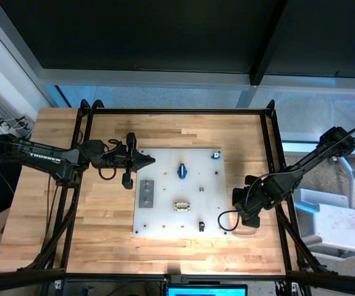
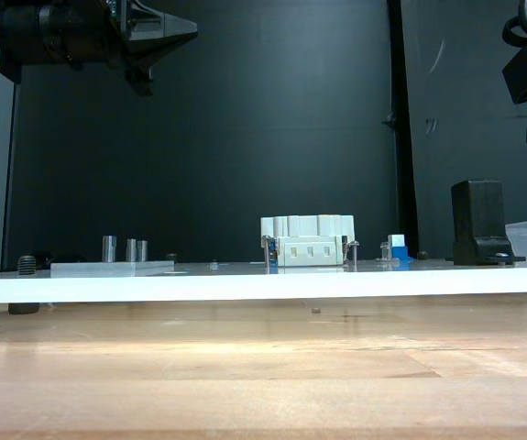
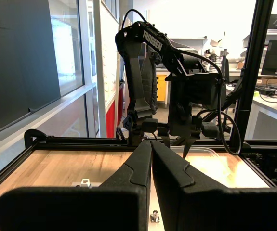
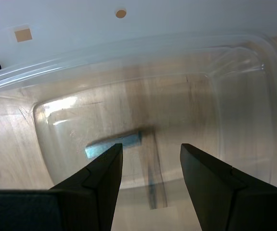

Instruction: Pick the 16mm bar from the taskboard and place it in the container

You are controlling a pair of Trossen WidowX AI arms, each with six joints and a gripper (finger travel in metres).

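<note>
Now bar in container, right gripper above, left gripper afar

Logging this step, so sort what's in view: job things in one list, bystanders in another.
Job: 16mm bar, lying in the container; taskboard; right claw, open above the container.
Lying about: left claw, shut, raised over the taskboard's far left corner; grey block; blue connector; white connector; black part.
</note>
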